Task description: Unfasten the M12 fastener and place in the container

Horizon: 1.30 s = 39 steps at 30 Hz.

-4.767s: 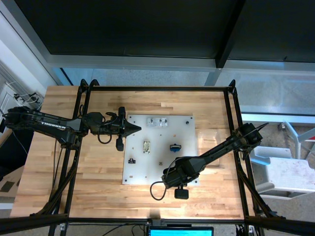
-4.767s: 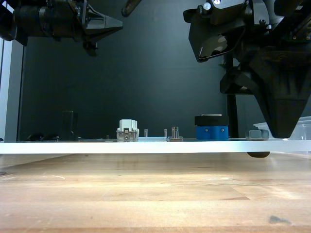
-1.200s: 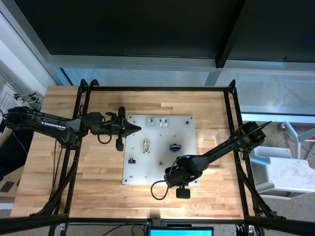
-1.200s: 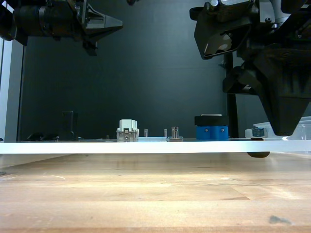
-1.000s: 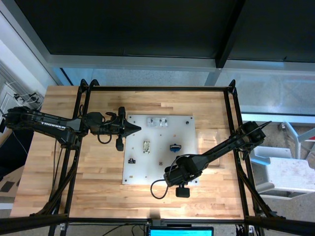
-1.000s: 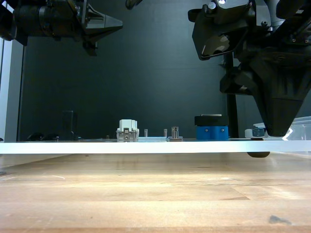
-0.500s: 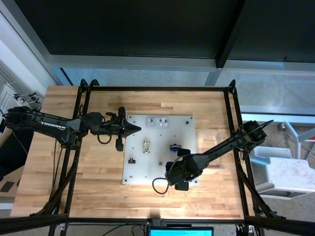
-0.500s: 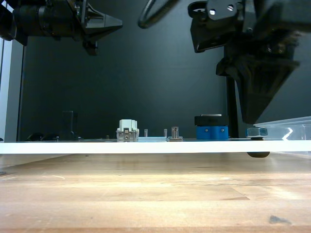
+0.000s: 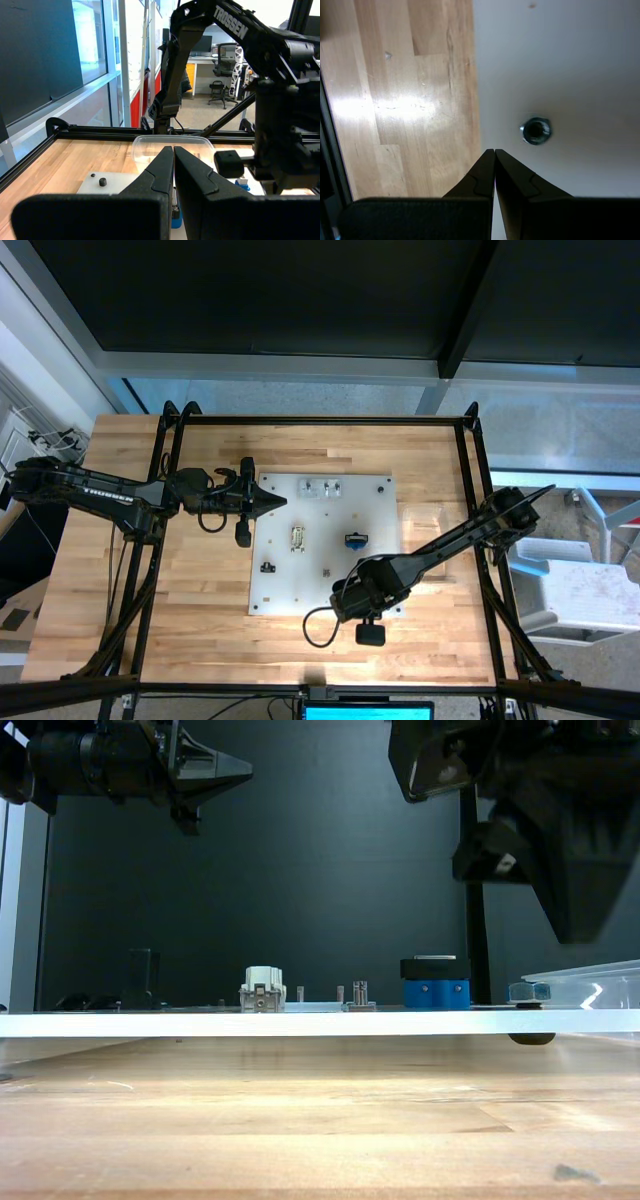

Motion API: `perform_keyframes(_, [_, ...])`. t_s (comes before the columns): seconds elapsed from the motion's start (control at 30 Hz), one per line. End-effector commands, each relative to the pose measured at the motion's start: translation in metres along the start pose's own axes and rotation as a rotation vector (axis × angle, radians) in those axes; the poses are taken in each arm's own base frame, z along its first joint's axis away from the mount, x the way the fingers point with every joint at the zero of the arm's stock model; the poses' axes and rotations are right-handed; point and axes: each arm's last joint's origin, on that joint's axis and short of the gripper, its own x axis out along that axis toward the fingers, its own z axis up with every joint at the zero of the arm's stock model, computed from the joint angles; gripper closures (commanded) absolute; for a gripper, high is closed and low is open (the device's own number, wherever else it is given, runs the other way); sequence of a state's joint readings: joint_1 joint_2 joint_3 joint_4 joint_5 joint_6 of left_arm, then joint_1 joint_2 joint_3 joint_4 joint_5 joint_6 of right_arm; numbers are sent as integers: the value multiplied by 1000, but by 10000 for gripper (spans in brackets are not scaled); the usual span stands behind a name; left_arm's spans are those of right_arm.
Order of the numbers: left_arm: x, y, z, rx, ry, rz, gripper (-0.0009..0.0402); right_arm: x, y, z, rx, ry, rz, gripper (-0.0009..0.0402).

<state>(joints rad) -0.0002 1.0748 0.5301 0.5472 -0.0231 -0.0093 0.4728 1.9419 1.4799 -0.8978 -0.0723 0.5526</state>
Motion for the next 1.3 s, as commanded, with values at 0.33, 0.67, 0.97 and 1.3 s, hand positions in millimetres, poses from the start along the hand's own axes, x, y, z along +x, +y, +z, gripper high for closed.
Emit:
perform_keyframes(0.33, [0, 0, 0, 0, 0, 0, 393, 17, -4, -1, 0, -5, -42, 393])
perform_keyframes(0.67, [0, 0, 0, 0, 0, 0, 393, 16, -6, -2, 14, -12, -88, 393])
perform_keyframes(0.97, [0, 0, 0, 0, 0, 0, 393, 13, -12, -3, 70, -62, -245, 393])
perform_keyframes(1.3, [0, 0, 0, 0, -3, 0, 393, -1, -16, -7, 108, -93, -328, 393])
